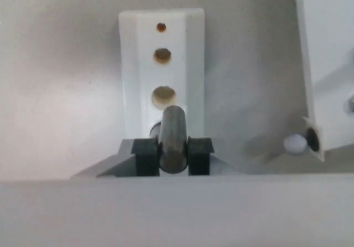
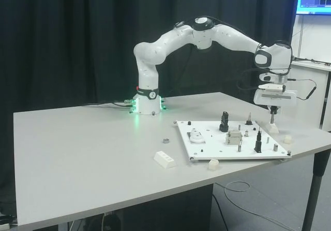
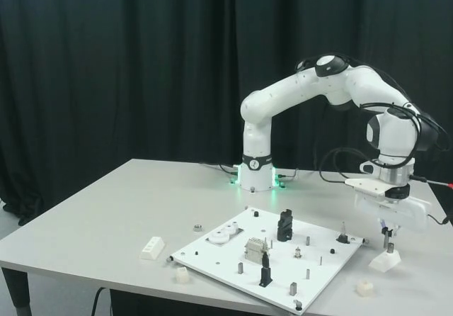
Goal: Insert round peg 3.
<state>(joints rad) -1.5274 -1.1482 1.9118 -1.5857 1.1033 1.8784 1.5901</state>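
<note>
Above white holed block (image 1: 161, 72), black fingers (image 1: 172, 157) clamped on dark cylindrical peg (image 1: 172, 139), upright; matte grey table (image 1: 61, 92).

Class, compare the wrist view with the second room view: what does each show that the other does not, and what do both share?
Only the wrist view shows the holes in the white block. Only the second room view shows the whole arm and the white board with its parts. Both show the gripper shut on the round peg above that block, which sits on the grey table.
</note>
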